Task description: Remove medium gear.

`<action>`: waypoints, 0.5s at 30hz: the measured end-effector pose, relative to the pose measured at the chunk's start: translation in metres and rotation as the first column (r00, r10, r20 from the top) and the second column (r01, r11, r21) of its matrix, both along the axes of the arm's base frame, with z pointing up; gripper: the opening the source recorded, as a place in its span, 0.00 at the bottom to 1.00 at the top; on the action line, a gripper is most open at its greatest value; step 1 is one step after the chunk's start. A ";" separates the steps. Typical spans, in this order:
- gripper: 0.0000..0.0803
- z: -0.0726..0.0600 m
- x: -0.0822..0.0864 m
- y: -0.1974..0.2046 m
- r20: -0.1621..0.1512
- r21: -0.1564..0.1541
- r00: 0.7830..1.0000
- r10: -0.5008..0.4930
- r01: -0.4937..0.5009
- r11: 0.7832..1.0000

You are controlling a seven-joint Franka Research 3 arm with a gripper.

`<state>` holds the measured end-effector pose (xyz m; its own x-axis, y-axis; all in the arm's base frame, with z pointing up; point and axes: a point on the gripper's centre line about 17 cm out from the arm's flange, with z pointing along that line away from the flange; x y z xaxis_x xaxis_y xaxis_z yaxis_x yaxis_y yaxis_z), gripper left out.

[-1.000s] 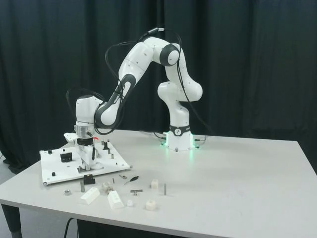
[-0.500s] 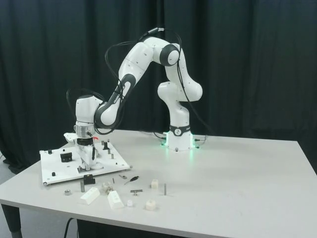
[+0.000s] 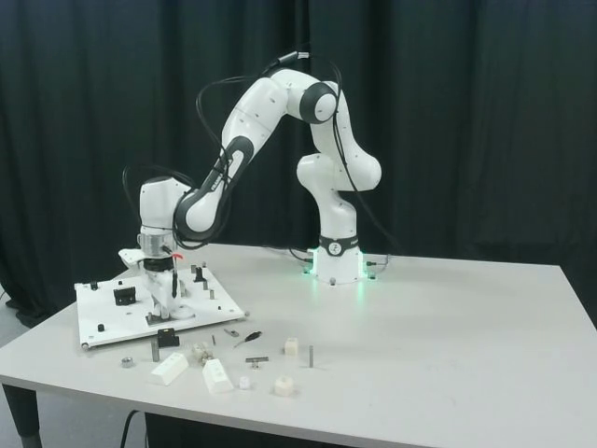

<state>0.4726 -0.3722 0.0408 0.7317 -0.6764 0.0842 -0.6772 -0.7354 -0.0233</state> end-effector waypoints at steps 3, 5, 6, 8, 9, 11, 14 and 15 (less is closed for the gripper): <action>0.50 0.003 0.000 0.000 0.003 0.006 1.000 0.009 -0.009 1.000; 0.50 0.007 0.003 -0.002 0.009 0.003 1.000 0.017 -0.017 1.000; 0.50 0.009 0.004 -0.003 0.012 0.001 1.000 0.022 -0.022 1.000; 0.50 0.012 0.007 -0.004 0.019 -0.003 0.999 0.029 -0.029 1.000; 0.50 0.014 0.008 -0.005 0.022 -0.005 0.999 0.032 -0.032 0.999; 0.50 0.018 0.011 -0.006 0.029 -0.008 0.999 0.034 -0.033 0.999; 0.50 0.024 0.014 -0.008 0.038 -0.009 0.999 0.034 -0.034 0.999; 0.50 0.026 0.015 -0.008 0.040 -0.008 0.999 0.034 -0.034 0.999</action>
